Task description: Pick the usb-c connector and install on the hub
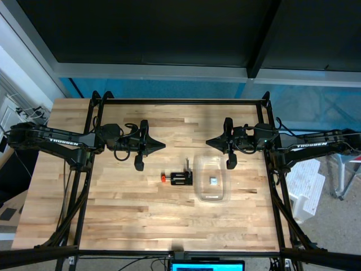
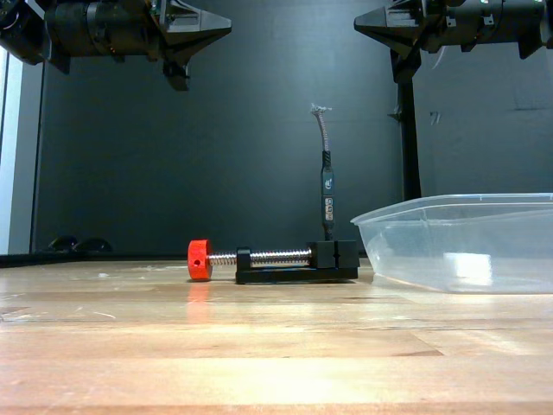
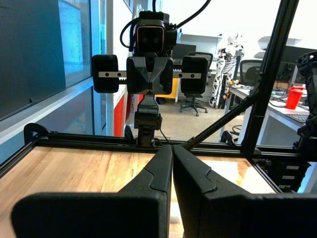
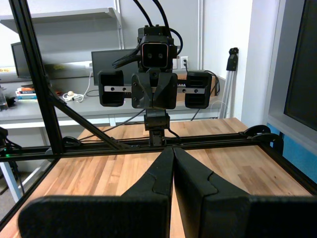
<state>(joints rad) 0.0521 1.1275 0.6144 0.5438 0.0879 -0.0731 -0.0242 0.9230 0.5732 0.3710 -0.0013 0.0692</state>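
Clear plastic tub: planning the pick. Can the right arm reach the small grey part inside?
Probably yes: the clear plastic tub is lidless, the small grey part lies free inside; shut right gripper hovers just beyond it, shut left gripper opposite, nothing between.

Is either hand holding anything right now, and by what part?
Nothing is held. Left hand and right hand hang shut and empty above the table, tips facing; a small grey piece lies free in the clear tub.

Worktop (image 1: 113,197): pale wooden planks inside a black frame (image 1: 180,101).
Tub (image 1: 212,200): clear plastic, open-topped, on worktop.
Clamp (image 1: 179,178): black, red knob, just beside tub.
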